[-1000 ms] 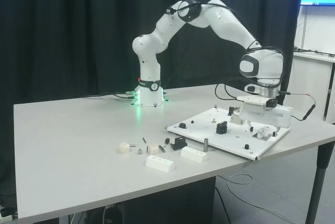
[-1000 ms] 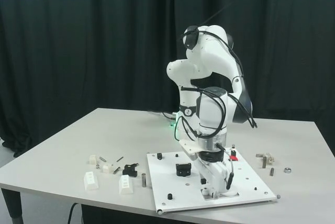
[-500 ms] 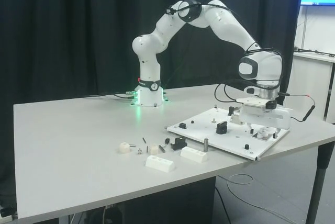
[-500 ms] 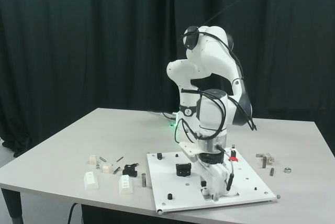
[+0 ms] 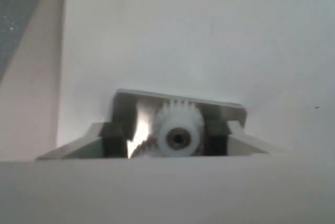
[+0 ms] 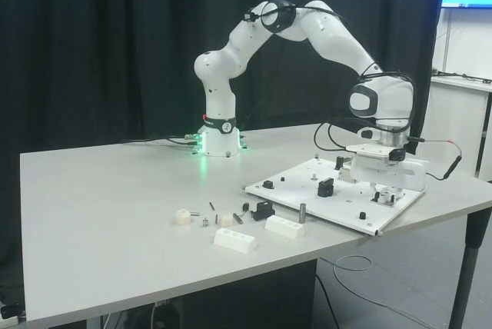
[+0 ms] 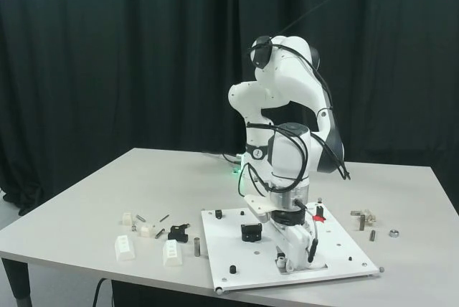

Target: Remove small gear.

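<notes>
Small gear btwn end effector fingers

No readable text, labels or numbers anywhere.

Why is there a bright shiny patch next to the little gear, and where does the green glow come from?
In the wrist view, light glares off a surface beside the small gear, which the tool grips, black pads either side. In the first room view, the green glow comes from lights at the arm's base, spilling onto the grey table.
</notes>
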